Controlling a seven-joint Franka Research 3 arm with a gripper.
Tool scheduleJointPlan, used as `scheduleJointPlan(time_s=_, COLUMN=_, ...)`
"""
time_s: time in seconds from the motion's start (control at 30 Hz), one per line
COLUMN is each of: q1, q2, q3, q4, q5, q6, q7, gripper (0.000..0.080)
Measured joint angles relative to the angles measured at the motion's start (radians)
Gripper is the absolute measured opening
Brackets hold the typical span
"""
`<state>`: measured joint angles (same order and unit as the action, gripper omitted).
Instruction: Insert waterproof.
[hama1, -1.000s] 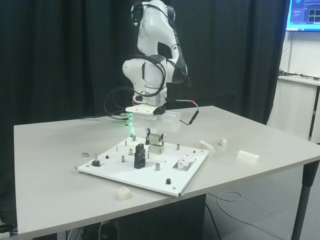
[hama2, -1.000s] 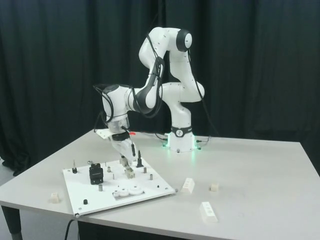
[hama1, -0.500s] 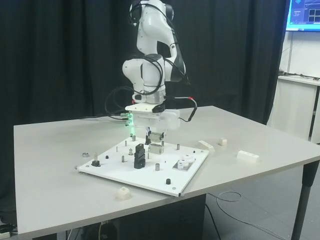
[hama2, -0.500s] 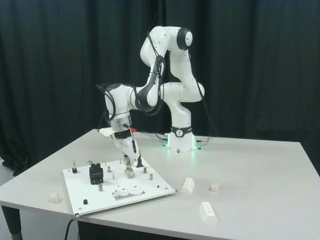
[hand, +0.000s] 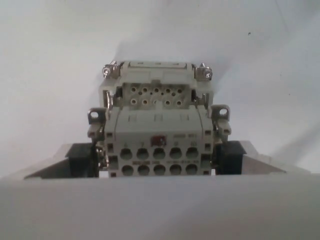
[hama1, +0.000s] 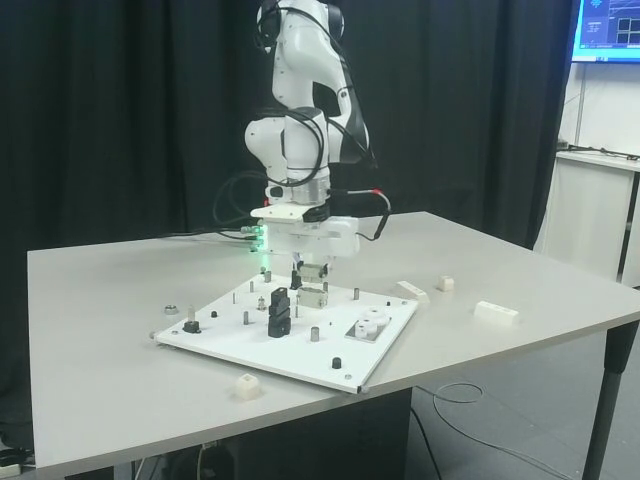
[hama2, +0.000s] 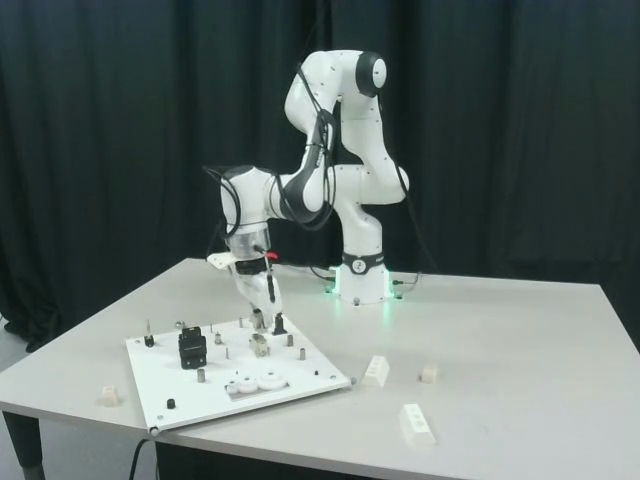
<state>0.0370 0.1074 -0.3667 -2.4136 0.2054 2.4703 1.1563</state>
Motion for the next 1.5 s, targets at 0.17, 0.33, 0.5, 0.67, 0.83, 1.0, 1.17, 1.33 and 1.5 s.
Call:
scheduleJointPlan(time_s=0.17, q1=0.002, q2=0.000, q3=0.003, q4=-0.011, q5=0.000, q6=0.020, q7=0.026, gripper=0.0515)
scheduleJointPlan(time_s=0.33, q1=0.002, q2=0.000, q3=0.003, q4=-0.015, q5=0.000, q6=0.031, q7=0.037, gripper=0.0515)
scheduleJointPlan(time_s=0.5, q1=0.002, q2=0.000, q3=0.001, q4=-0.015, q5=-0.001, q6=0.037, q7=0.037, gripper=0.0515)
scheduleJointPlan(time_s=0.67, q1=0.002, q2=0.001, q3=-0.002, q4=-0.015, q5=-0.002, q6=0.042, q7=0.037, gripper=0.0515)
scheduleJointPlan(time_s=0.83, q1=0.002, q2=0.002, q3=-0.004, q4=-0.015, q5=-0.003, q6=0.043, q7=0.037, gripper=0.0515)
scheduleJointPlan(time_s=1.0, q1=0.002, q2=0.004, q3=-0.005, q4=-0.015, q5=-0.003, q6=0.043, q7=0.037, gripper=0.0515)
scheduleJointPlan(time_s=1.17, q1=0.002, q2=0.007, q3=-0.005, q4=-0.015, q5=-0.003, q6=0.043, q7=0.038, gripper=0.0515)
scheduleJointPlan(time_s=1.33, q1=0.002, q2=0.010, q3=-0.004, q4=-0.014, q5=-0.003, q6=0.043, q7=0.046, gripper=0.0515)
scheduleJointPlan(time_s=1.5, q1=0.003, q2=0.016, q3=-0.002, q4=-0.010, q5=-0.003, q6=0.043, q7=0.052, gripper=0.0515)
